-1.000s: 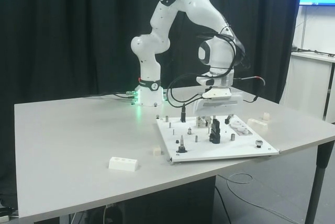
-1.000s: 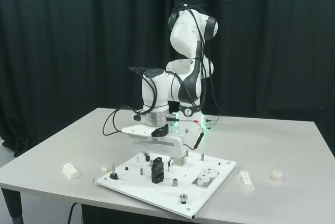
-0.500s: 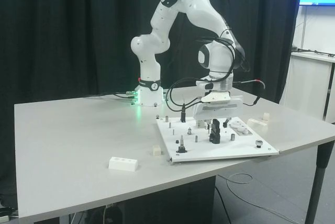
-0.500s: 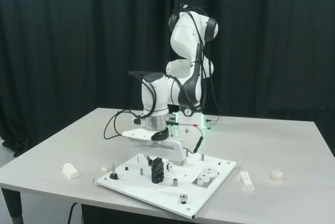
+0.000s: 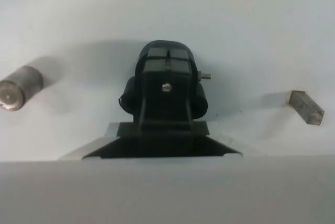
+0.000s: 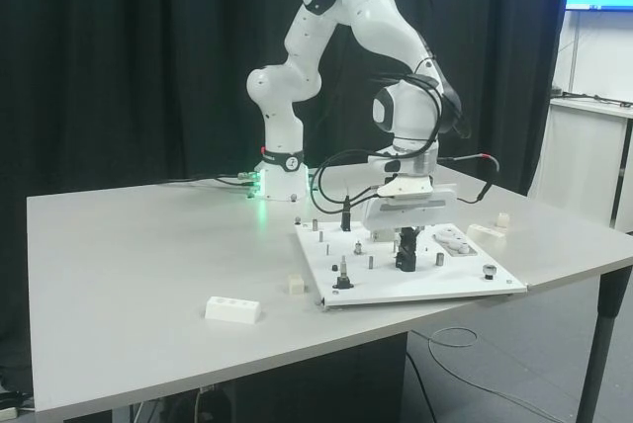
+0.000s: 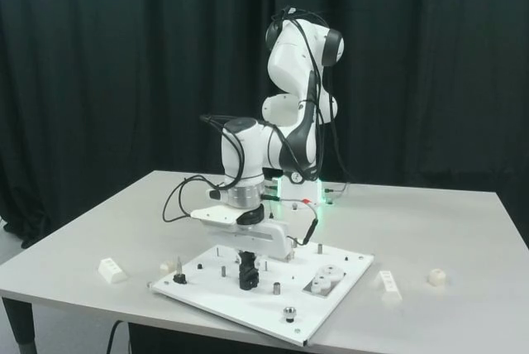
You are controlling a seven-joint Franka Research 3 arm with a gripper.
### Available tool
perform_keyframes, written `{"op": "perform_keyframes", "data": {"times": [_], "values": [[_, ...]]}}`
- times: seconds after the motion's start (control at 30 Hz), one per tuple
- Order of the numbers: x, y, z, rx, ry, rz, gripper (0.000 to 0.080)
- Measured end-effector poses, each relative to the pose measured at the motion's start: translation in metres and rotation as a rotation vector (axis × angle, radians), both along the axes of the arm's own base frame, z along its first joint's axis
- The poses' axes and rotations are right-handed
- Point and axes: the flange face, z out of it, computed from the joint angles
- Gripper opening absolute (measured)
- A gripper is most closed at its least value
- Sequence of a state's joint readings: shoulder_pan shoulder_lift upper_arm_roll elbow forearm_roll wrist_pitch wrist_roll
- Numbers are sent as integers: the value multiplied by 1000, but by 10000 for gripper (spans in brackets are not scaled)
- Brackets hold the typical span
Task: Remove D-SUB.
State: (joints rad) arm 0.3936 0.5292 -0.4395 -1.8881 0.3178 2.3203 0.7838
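The D-SUB is a black connector (image 6: 404, 255) standing upright near the middle of the white board (image 6: 425, 290). The second room view shows the connector (image 7: 247, 277) just below the hand. My gripper (image 6: 406, 237) hangs directly over it, low and close to its top. From the second room view the gripper (image 7: 246, 258) meets the connector's upper end. In the wrist view the black connector (image 5: 165, 88) fills the centre, with a small screw on its face. Whether the gripper holds the connector cannot be told.
The board (image 7: 248, 303) carries several pegs, a black stud (image 6: 342, 277), a nut (image 6: 489, 270) and white round parts (image 7: 327, 275). A grey cylinder (image 5: 18, 88) and a square peg (image 5: 307, 107) flank the connector. Loose white blocks (image 6: 232, 309) (image 6: 296, 284) (image 7: 388, 284) lie on the table.
The hand has come down over the board and shifted onto the black connector. One second ago it hung higher, with a gap above the connector. The connector has not moved.
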Motion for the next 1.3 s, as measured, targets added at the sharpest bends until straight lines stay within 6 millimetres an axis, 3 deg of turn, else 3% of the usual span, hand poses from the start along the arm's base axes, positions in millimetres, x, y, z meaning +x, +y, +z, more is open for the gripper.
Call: {"op": "perform_keyframes", "data": {"times": [0.03, 0.4, 0.97, 1.3], "values": [[0, 0, 0, 0, 0, -5, 157], [1, 0, 3, -1, -3, -4, 158], [1, -4, 43, -5, -16, 19, 152], [0, -6, 52, 1, -17, 11, 152]]}}
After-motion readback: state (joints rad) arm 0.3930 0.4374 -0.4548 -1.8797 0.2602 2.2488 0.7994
